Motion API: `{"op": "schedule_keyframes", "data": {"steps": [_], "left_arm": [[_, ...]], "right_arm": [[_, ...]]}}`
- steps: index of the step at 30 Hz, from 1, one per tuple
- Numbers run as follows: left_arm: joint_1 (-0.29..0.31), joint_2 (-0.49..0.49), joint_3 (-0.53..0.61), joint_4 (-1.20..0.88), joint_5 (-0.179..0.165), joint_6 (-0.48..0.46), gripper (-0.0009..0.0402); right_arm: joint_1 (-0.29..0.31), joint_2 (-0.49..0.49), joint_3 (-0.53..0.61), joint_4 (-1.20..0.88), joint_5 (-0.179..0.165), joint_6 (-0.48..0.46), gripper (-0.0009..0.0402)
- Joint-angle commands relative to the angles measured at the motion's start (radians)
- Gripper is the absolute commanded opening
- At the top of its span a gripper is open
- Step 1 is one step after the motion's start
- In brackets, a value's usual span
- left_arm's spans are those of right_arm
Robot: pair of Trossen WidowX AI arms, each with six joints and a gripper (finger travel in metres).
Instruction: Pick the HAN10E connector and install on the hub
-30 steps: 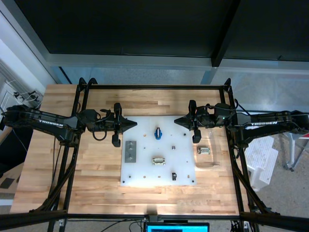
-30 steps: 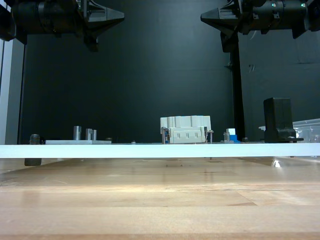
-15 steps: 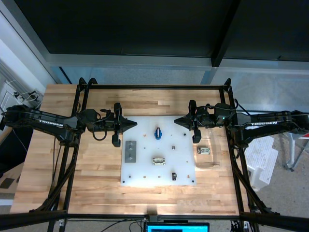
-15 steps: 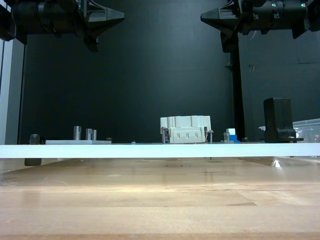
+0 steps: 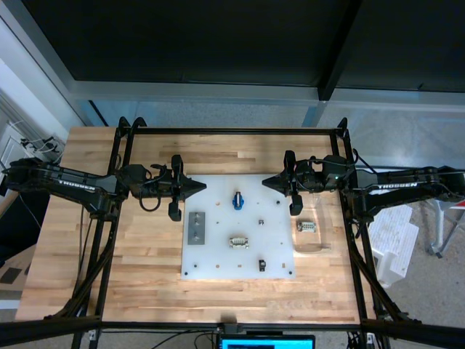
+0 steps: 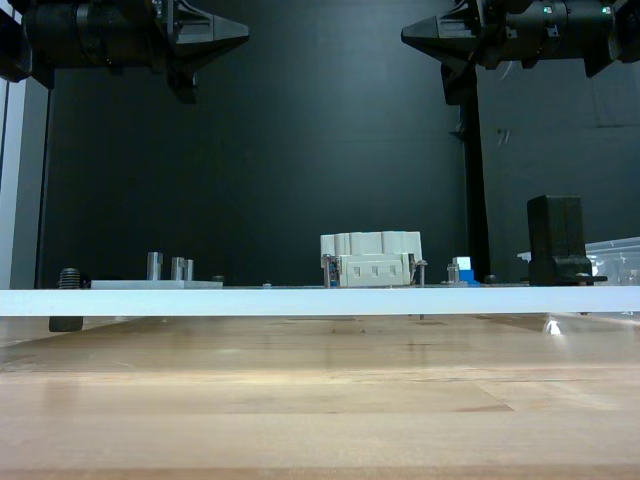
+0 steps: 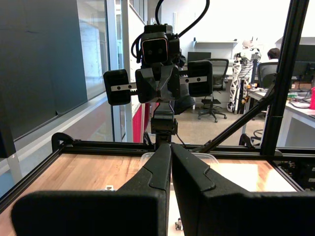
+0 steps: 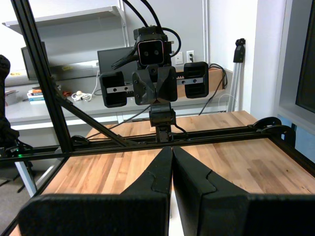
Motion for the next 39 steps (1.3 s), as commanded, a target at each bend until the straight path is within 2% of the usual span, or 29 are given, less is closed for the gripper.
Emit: {"op": "schedule_keyframes", "data": {"steps": [1, 11, 12, 14, 15, 17, 20, 23, 26, 37, 39], "left_arm": [[0.0, 0.0, 0.0, 0.0, 0.0, 0.0, 0.0], [0.0, 0.0, 0.0, 0.0, 0.0, 0.0, 0.0], [0.0, 0.0, 0.0, 0.0, 0.0, 0.0, 0.0], [0.0, 0.0, 0.0, 0.0, 0.0, 0.0, 0.0], [0.0, 0.0, 0.0, 0.0, 0.0, 0.0, 0.0], [0.0, 0.0, 0.0, 0.0, 0.0, 0.0, 0.0], [0.0, 0.0, 0.0, 0.0, 0.0, 0.0, 0.0], [0.0, 0.0, 0.0, 0.0, 0.0, 0.0, 0.0], [0.0, 0.0, 0.0, 0.0, 0.0, 0.0, 0.0], [0.0, 0.0, 0.0, 0.0, 0.0, 0.0, 0.0], [0.0, 0.0, 0.0, 0.0, 0.0, 0.0, 0.0]], "right_arm": [[0.0, 0.0, 0.0, 0.0, 0.0, 0.0, 0.0], [0.0, 0.0, 0.0, 0.002, 0.003, -0.002, 0.0], [0.0, 0.0, 0.0, 0.002, 0.02, -0.006, 0.0], [0.0, 0.0, 0.0, 0.002, 0.09, -0.005, 0.0], [0.0, 0.0, 0.0, 0.002, 0.114, -0.005, 0.0], [0.0, 0.0, 0.0, 0.002, 0.133, -0.004, 0.0], [0.001, 0.0, 0.0, 0.002, 0.131, 0.0, 0.0], [0.001, 0.0, 0.001, 0.003, 0.099, 0.001, 0.0], [0.002, 0.0, 0.016, -0.039, 0.102, 0.029, 0.0], [0.034, 0.001, 0.175, -0.601, 0.098, 0.054, 0.0], [0.047, 0.001, 0.191, -0.673, 0.12, 0.059, 0.0]]}}
